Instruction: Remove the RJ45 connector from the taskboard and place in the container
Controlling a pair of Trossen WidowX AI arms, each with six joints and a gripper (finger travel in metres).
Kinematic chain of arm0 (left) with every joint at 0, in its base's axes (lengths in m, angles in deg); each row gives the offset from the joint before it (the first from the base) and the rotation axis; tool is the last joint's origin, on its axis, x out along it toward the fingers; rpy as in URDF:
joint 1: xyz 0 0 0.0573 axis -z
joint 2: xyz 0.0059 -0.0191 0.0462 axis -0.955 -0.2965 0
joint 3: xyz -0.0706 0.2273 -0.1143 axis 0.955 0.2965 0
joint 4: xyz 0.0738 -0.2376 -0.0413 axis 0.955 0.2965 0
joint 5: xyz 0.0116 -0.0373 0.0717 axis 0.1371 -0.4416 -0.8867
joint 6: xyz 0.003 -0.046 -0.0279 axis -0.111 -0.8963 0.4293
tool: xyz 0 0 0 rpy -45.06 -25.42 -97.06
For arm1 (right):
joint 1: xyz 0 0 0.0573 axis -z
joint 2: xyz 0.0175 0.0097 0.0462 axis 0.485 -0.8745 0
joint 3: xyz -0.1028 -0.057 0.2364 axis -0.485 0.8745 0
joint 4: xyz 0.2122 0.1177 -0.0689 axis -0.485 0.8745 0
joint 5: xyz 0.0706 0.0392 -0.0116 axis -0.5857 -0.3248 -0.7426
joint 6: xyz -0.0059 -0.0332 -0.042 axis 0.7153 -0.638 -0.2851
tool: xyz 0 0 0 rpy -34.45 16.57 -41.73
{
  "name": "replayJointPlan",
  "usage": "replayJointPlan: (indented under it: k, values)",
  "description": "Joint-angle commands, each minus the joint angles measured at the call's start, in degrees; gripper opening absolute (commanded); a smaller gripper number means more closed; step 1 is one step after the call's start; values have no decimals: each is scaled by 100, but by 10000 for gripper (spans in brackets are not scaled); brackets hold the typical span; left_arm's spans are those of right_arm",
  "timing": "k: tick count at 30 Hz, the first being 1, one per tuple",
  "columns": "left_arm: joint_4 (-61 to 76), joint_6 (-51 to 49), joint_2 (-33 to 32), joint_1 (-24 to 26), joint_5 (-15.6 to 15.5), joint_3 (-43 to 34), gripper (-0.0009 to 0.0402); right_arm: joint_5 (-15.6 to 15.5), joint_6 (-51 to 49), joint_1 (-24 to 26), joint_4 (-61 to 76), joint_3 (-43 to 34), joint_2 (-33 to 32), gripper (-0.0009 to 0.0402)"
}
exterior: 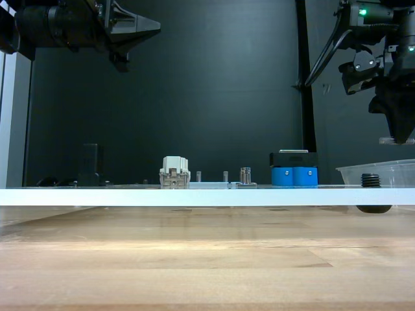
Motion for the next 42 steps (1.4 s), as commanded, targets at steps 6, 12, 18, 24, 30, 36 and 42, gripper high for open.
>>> replayJointPlan:
  k: [6, 12, 18, 24, 30, 36, 42]
  values:
    - [0, 0, 0, -2, 2, 0, 0, 114, 33, 33, 59, 11, -4, 166]
    - [-2, 0, 0, -2, 2, 0, 0, 133, -136, 26, -131, -22, -2, 212]
    - [0, 0, 0, -2, 2, 0, 0, 133, -422, -4, -798, -245, 76, 215]
    - [-2, 0, 0, -2, 0, 0, 0, 136, -772, -197, -1919, -415, 114, 215]
    - [-2, 0, 0, 0, 0, 0, 0, 131, -1222, -262, -3556, -409, 101, 195]
    - [0, 0, 0, 0, 2, 0, 0, 136, -1585, -264, -5023, -396, 90, 143]
    - [-2, 0, 0, 0, 2, 0, 0, 131, -1803, -260, -6325, -107, 81, 81]
